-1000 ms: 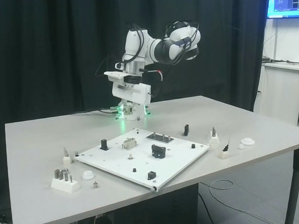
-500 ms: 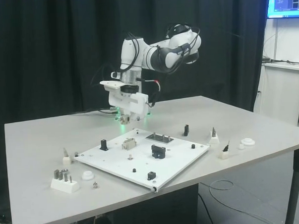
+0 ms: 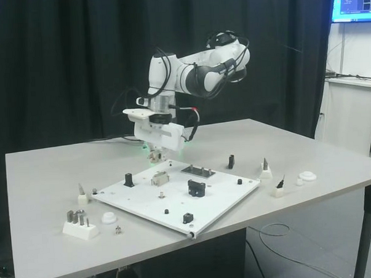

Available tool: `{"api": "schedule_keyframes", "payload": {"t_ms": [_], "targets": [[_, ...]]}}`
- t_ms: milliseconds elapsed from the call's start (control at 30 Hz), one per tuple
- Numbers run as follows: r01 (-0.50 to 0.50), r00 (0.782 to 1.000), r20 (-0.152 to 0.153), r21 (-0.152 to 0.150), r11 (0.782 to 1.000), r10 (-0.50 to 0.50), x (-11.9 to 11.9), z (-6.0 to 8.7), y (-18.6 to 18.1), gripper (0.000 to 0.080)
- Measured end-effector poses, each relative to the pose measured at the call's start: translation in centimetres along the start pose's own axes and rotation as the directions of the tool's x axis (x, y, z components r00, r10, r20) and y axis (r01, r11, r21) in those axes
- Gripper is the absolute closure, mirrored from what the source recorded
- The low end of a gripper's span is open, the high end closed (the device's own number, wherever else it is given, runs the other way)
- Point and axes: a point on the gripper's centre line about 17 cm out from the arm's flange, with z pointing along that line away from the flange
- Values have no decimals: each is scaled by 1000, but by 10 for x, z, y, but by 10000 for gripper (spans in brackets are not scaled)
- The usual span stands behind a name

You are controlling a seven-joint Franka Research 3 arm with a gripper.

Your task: Insert waterproof.

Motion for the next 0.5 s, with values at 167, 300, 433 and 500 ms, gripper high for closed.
{"api": "schedule_keyframes", "payload": {"t_ms": [167, 300, 433, 500], "targets": [[3, 1000, 9, 5, 1000, -3, 0, 6, -6, 491], [3, 1000, 17, 8, 1000, -4, 0, 11, -9, 491], [2, 1000, 23, 8, 1000, -3, 0, 15, -10, 491], [2, 1000, 24, 6, 1000, -3, 0, 17, -10, 491]]}}
